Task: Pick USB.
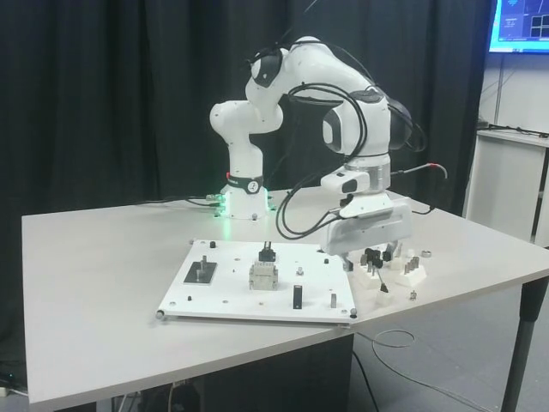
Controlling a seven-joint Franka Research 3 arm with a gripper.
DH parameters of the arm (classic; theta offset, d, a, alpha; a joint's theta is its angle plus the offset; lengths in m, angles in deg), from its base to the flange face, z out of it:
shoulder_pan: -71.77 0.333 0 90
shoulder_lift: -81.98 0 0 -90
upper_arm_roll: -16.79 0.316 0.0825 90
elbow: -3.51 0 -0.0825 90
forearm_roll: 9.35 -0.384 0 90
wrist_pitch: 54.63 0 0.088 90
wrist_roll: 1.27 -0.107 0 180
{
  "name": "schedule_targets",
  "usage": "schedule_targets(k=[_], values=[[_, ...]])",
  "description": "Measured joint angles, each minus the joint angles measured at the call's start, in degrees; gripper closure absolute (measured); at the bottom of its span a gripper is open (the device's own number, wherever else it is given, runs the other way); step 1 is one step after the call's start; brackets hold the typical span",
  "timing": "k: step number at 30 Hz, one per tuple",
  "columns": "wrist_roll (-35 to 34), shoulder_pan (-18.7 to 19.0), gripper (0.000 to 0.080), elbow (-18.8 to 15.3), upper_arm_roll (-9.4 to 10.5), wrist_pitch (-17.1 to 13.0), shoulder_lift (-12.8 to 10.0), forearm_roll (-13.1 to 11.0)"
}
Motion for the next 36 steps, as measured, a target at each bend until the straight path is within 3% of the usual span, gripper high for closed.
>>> schedule_targets(k=[13, 36], values=[[1.6, 0.7, 0.0003, 1.7, 1.09, 2.6, -1.0, -2.0], [7.2, 2.1, 0.0003, 4.2, 1.31, 5.7, -4.8, -5.1]])
